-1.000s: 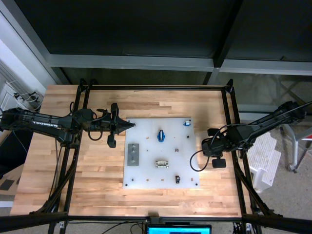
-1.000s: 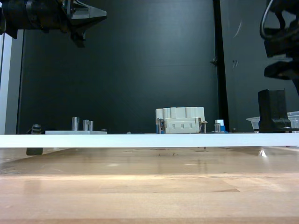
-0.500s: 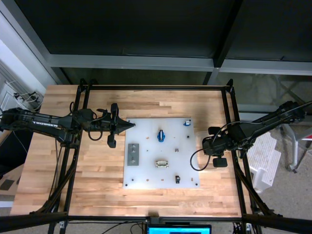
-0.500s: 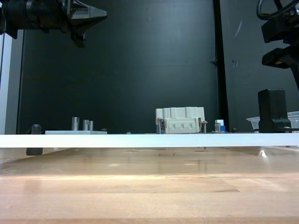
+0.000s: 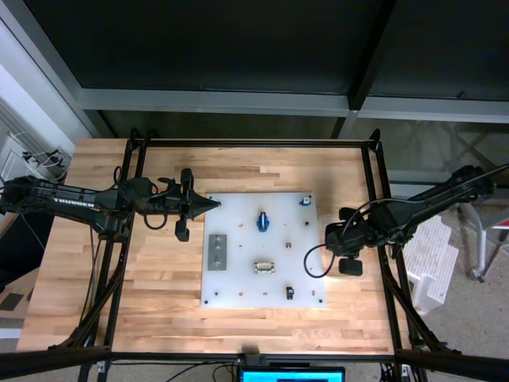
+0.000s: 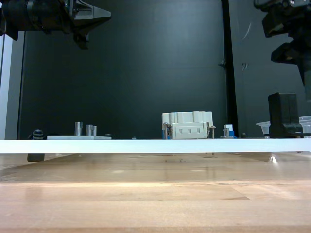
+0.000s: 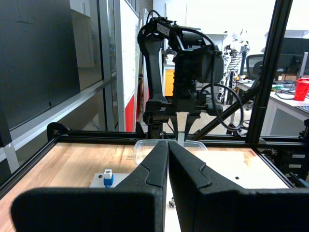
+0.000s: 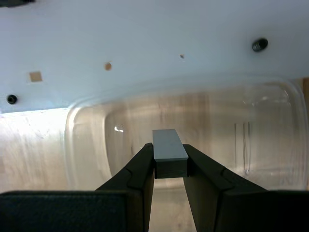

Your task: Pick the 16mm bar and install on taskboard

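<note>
The 16mm bar (image 8: 169, 152) is a short grey block, held upright and clear of the board between the fingers of my right gripper (image 8: 169, 163), which is shut on it. That gripper (image 5: 332, 239) hangs over the clear tray (image 8: 270, 130) just off the right edge of the white taskboard (image 5: 238, 296). My left gripper (image 5: 213, 204) hovers high at the board's far left corner, shut with nothing in it; its fingers (image 7: 186, 166) meet in the left wrist view. The bar itself cannot be made out in the high or low views.
On the board stand a grey plate with pegs (image 5: 217, 251), a beige connector (image 5: 264, 267), a blue knob (image 5: 262, 221) and a black block (image 6: 283, 115). Black frame rails (image 5: 383, 207) run along the table's sides. The right arm (image 6: 285, 26) hangs high in the low view.
My right gripper has risen with the bar and moved left toward the board's right edge. The left arm has not moved.
</note>
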Controlling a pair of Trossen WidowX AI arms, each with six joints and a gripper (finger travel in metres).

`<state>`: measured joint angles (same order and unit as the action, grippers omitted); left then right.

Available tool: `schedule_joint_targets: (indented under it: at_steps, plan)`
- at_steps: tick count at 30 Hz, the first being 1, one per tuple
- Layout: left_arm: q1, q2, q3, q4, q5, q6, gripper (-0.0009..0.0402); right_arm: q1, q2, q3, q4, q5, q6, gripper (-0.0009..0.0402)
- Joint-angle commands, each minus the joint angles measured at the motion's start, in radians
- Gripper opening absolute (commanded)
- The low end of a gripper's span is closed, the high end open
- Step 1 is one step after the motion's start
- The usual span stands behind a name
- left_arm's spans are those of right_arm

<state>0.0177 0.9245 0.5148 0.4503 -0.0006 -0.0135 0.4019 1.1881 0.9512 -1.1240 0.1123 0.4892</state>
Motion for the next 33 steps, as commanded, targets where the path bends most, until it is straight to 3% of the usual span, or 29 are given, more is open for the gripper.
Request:
schedule_joint_targets:
  at_steps: [1,15,20,33]
  plan:
    - [0.000,0.000,0.000,0.000,0.000,0.000,0.0000,0.030,0.046,0.034,0.000,0.001,0.005,0.0004]
    - [0.000,0.000,0.000,-0.002,0.000,0.000,0.0000,0.164,0.260,0.191,0.000,0.004,0.114,0.0004]
    - [0.000,0.000,0.000,-0.001,0.000,0.000,0.0000,0.199,0.314,0.232,0.002,0.029,0.155,0.0004]
    - [0.000,0.000,0.000,0.000,0.000,0.000,0.0000,0.256,0.423,0.283,0.045,0.028,0.203,0.0004]
